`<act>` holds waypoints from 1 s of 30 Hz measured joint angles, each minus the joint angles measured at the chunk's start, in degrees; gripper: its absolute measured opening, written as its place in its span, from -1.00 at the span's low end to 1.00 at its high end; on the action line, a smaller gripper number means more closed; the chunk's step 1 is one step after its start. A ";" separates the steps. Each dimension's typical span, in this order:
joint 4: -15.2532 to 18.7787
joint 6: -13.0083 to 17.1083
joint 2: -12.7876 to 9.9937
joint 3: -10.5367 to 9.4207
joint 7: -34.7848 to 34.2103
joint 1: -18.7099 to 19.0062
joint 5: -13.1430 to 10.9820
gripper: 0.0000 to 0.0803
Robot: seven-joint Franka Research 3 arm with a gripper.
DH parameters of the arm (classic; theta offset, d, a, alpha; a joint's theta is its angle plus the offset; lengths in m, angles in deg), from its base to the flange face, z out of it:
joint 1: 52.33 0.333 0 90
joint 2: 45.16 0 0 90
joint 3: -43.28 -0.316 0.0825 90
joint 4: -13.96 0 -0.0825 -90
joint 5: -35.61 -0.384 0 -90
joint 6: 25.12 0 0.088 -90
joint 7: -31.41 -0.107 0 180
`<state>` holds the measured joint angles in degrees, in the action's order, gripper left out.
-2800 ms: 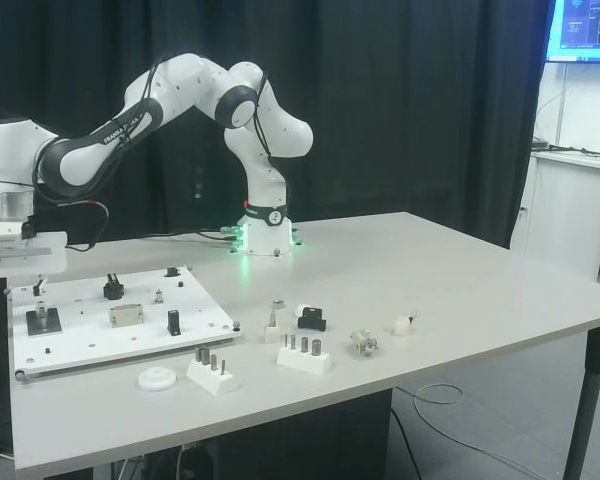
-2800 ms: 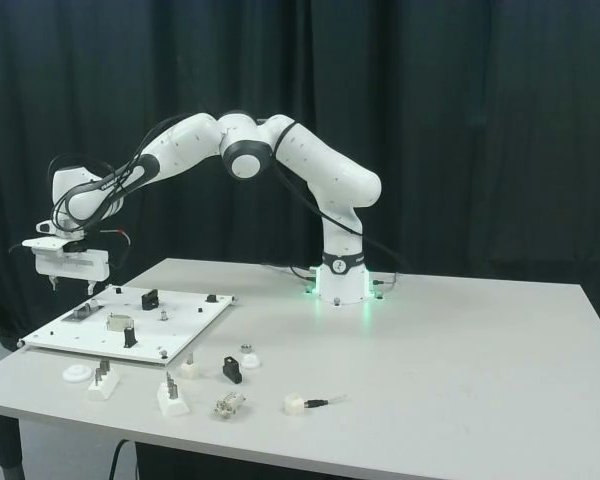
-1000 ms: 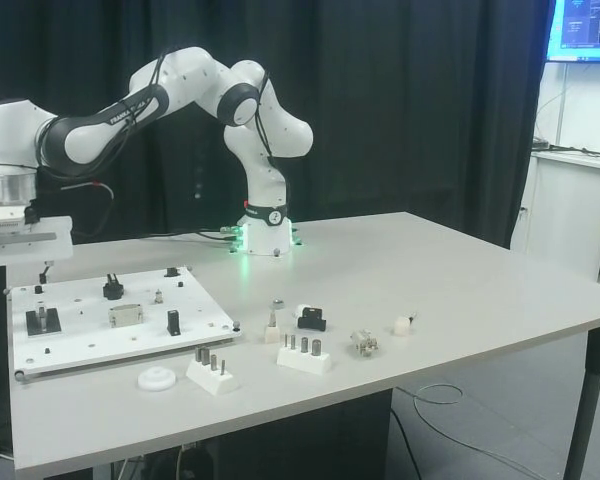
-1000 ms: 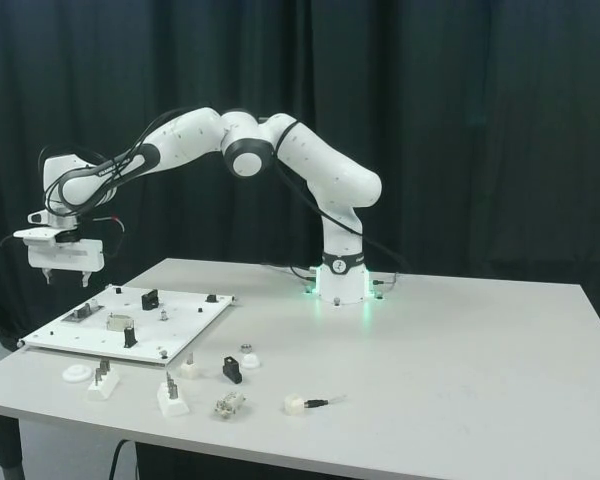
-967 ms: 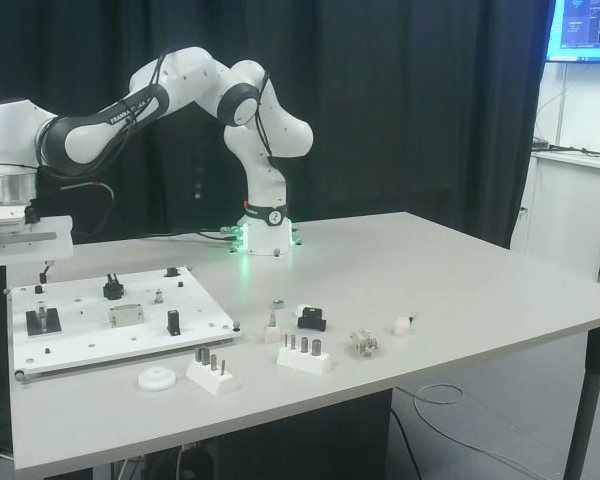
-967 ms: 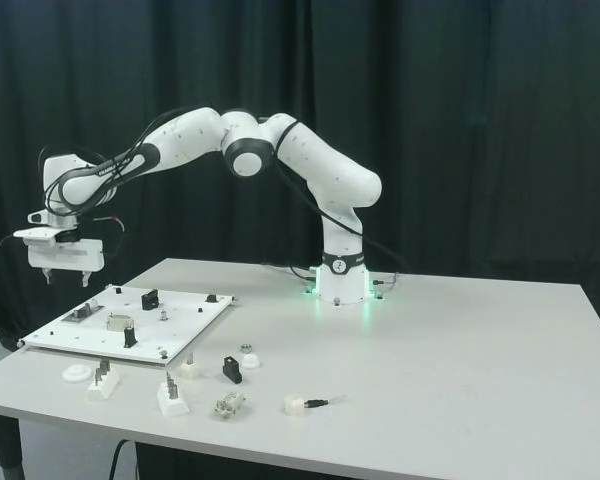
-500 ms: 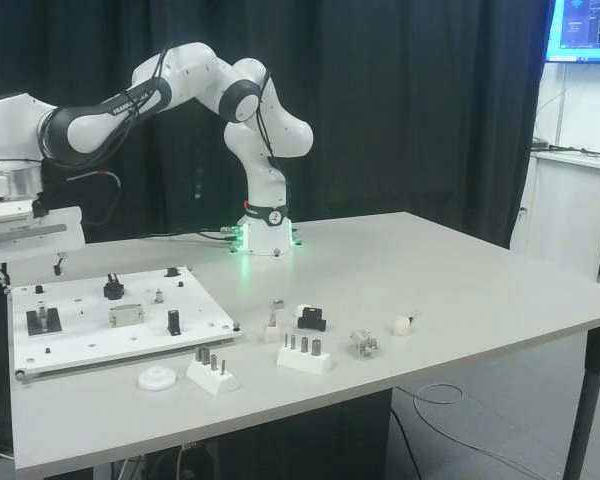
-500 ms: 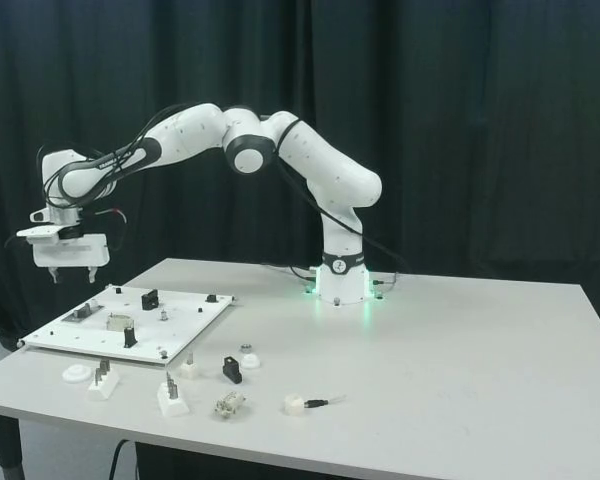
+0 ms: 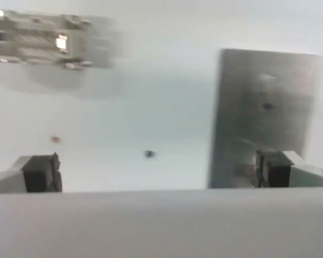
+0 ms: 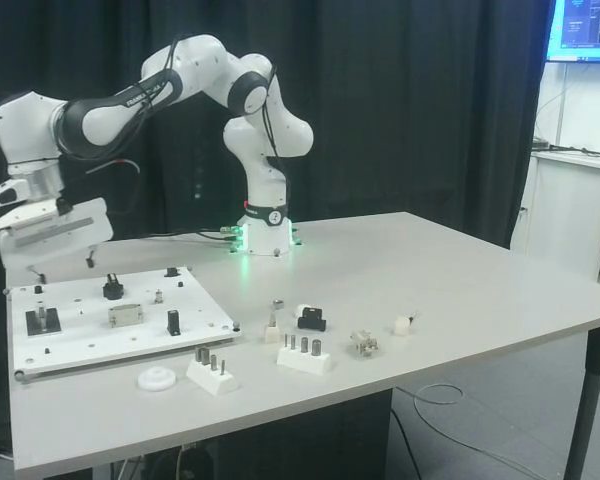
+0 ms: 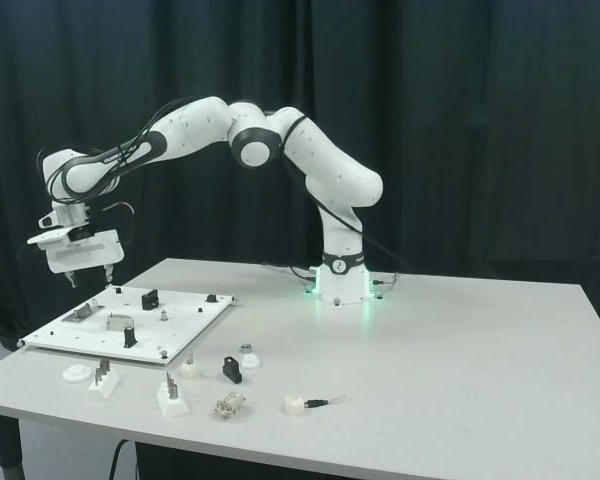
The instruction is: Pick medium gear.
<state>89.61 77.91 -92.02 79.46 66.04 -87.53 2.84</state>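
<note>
The white gear (image 10: 156, 378) lies flat on the grey table (image 10: 460, 280), a small toothed disc with a raised hub, just off the front edge of the white board (image 10: 90, 343). Nothing touches it. In the second room view it is that pale disc (image 11: 77, 373) at the near corner, beside a pin block. One gear is all I can see from here.

Right beside it stands a white pin block (image 10: 212, 372); a second pin block (image 10: 303, 355) with three pins sits further along. That makes two blocks. Then a single small white stand with a pin (image 10: 273, 325), one black bracket (image 10: 311, 318), one metal connector (image 10: 364, 342), and one small white piece (image 10: 403, 324), all spaced apart in a loose row.

On the board I count one metal block (image 10: 126, 314), one grey plate with a peg (image 10: 42, 322), and three small black parts; the nearest is a black upright (image 10: 173, 321).

The gripper (image 10: 62, 265) hangs tilted above the far corner of the board, well apart from the gear. From the wrist, its fingers (image 9: 40, 173) are spread wide with nothing between them, over the grey plate (image 9: 264, 113) and the white board.

A green light (image 10: 245, 243) glows at the arm's base.
</note>
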 joint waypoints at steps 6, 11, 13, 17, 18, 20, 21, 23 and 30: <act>5.07 -0.08 2.39 0.47 -1.03 3.31 0.13 0.99; 9.73 0.26 4.64 1.22 -2.52 6.65 0.22 0.99; 11.54 0.68 5.55 1.67 -3.04 8.12 0.25 0.99; 15.19 1.72 7.49 2.58 -4.46 11.20 0.31 0.99; 16.11 2.03 7.98 2.82 -4.90 12.02 0.33 0.99; 17.98 2.70 9.05 3.31 -5.67 13.72 0.42 0.99; 18.90 3.15 9.59 3.55 -6.06 14.58 0.47 0.99; 20.72 3.98 10.65 4.03 -6.90 16.26 0.60 0.99; 26.80 7.16 14.52 5.55 -10.08 22.18 1.59 0.99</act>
<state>116.41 85.07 -77.50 85.01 55.96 -65.35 4.43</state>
